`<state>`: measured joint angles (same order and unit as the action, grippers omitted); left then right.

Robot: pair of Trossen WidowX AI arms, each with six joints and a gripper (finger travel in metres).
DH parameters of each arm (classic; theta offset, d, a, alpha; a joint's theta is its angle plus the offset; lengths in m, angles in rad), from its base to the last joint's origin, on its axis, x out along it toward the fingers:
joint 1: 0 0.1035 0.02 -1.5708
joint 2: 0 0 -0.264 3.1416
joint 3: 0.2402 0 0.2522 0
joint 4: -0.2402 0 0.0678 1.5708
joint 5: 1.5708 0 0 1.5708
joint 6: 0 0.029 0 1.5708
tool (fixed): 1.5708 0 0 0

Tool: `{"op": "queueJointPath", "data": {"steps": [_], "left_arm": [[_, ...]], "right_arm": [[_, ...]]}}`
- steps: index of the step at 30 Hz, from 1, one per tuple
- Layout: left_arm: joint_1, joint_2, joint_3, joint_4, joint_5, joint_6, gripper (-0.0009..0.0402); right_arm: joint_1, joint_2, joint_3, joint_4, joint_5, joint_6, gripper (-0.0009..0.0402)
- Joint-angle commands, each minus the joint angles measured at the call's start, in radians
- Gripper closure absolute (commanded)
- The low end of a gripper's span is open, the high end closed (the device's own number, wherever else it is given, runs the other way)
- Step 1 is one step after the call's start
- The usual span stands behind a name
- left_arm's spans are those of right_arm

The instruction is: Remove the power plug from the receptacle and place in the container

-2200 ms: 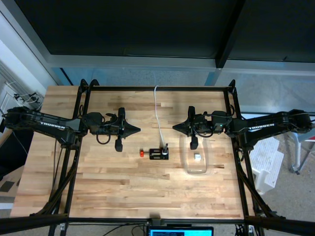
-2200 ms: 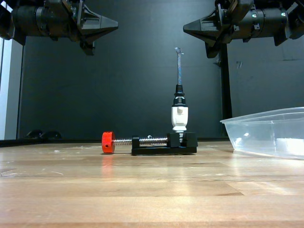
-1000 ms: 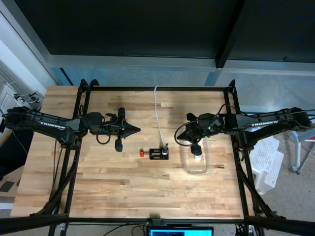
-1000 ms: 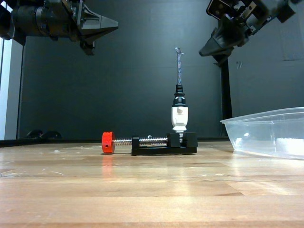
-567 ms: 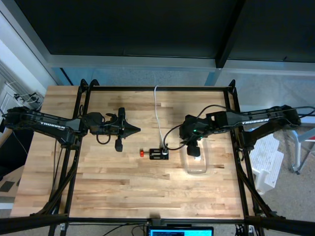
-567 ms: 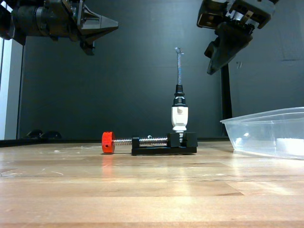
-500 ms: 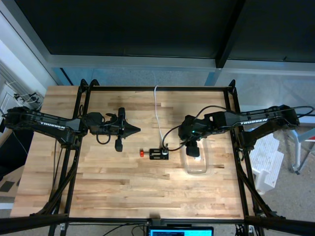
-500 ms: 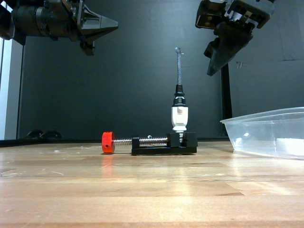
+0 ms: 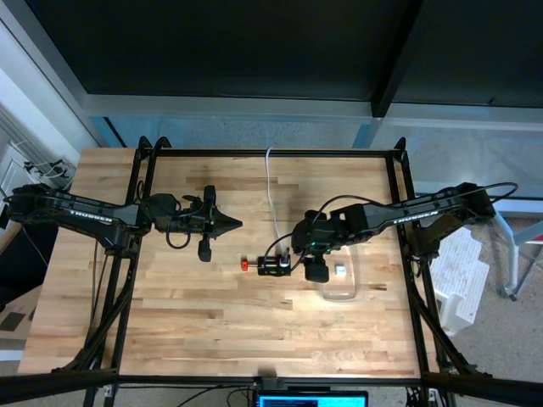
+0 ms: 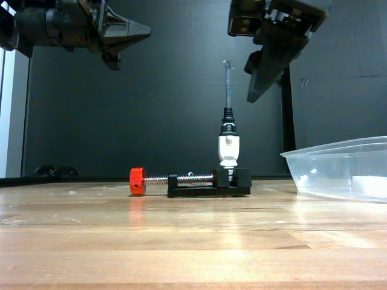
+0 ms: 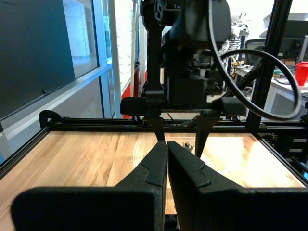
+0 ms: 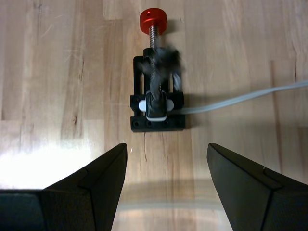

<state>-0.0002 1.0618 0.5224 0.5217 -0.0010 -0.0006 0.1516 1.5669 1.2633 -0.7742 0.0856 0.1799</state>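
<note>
My right gripper (image 12: 167,153): jaws spread wide, empty, hanging above small dark power plug (image 10: 227,122), offset toward clear plastic oblong container (image 10: 336,158). Plug seated upright in white-faced receptacle (image 10: 228,148), clamped in black vise (image 10: 208,182). Bare wood between vise and container rim. My left gripper (image 11: 167,147): jaws pressed together, well apart.

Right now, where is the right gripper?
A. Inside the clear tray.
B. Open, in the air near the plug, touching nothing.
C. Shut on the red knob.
B: the right gripper hangs open, higher than the plug; the left gripper sits shut high over the table's left half.
</note>
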Motion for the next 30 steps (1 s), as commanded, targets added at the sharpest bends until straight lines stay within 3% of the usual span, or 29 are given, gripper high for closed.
{"op": "queueJointPath", "data": {"steps": [1, 17, 30], "left_arm": [[0.000, 0.000, 0.000, 0.000, 0.000, 0.000, 0.0393], [0.000, 0.000, 0.000, 0.000, 0.000, 0.000, 0.0393], [0.000, 0.000, 0.000, 0.000, 0.000, 0.000, 0.0393]], "right_arm": [[0.003, 0.039, 0.027, 0.001, 0.011, 0.006, 0.0161], [0.004, 0.177, 0.097, 0.048, 0.012, 0.021, 0.0161], [0.004, 0.208, 0.091, 0.070, 0.029, 0.021, 0.0161]]}}
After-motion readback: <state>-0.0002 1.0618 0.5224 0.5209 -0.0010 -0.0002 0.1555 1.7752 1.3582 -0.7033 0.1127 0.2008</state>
